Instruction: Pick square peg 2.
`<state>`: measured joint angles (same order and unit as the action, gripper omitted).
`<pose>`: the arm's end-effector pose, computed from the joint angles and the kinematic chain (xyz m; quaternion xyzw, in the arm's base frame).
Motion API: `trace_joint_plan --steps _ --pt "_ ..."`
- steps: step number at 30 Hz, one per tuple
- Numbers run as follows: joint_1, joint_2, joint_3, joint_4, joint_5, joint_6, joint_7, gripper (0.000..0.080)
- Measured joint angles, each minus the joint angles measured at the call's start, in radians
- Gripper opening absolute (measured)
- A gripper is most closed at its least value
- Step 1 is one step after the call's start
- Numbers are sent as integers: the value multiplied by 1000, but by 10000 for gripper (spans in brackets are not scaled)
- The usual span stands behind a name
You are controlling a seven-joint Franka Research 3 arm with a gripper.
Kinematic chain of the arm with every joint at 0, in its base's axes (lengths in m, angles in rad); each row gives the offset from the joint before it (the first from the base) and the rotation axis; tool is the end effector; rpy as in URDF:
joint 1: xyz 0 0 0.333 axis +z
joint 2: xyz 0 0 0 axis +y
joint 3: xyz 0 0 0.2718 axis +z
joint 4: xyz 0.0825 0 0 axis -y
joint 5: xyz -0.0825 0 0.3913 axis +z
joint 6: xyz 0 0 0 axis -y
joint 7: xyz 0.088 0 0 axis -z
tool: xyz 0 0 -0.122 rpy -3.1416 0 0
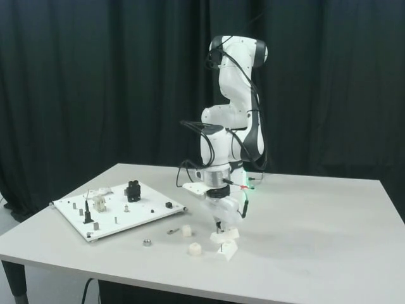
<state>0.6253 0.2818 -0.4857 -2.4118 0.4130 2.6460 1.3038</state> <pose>0.4846 0.0434 0.1451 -0.7270 0.6859 0.0186 0.0265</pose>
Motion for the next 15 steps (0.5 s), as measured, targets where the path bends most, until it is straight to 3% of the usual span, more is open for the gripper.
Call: trace_joint_plan --steps 15 --pt "0 -31 -4 5 -3 1 0 71"
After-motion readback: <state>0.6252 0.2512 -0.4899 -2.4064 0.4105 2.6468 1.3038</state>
